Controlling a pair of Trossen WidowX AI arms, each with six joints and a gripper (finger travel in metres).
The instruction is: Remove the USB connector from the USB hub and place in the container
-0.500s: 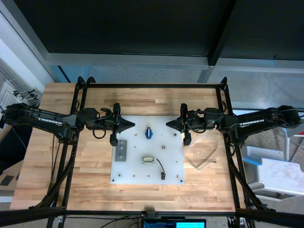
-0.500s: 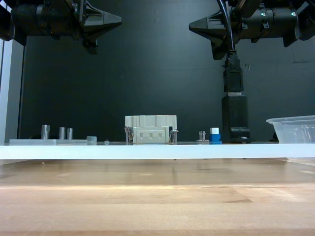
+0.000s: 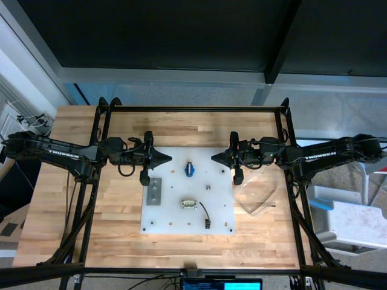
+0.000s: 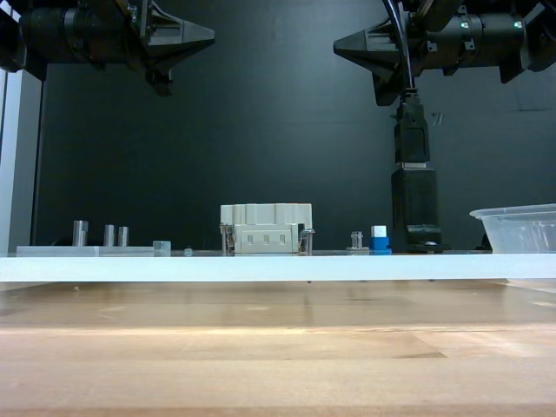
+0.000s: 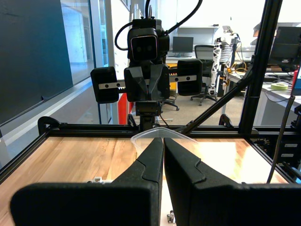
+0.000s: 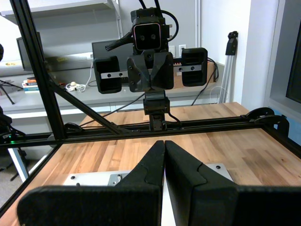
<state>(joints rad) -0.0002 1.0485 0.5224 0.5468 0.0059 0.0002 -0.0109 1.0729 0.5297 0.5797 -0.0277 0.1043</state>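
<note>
Clenched and empty, the left gripper (image 3: 167, 158) and right gripper (image 3: 213, 157) hover facing each other above the flat white board's (image 3: 163, 225) far half. The thin black USB connector (image 3: 203, 210) sits plugged in the small black USB hub (image 3: 207, 224); the clear plastic container (image 3: 256, 197) lies beside the board's right edge.

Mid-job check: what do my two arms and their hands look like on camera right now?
The left arm and right arm are matte black with white TROSSEN lettering and black cables looping at the wrists. The left hand hangs above the white board's left side, the right hand above its right side. Each tapers to two pointed black fingers on a silver rail.
</note>
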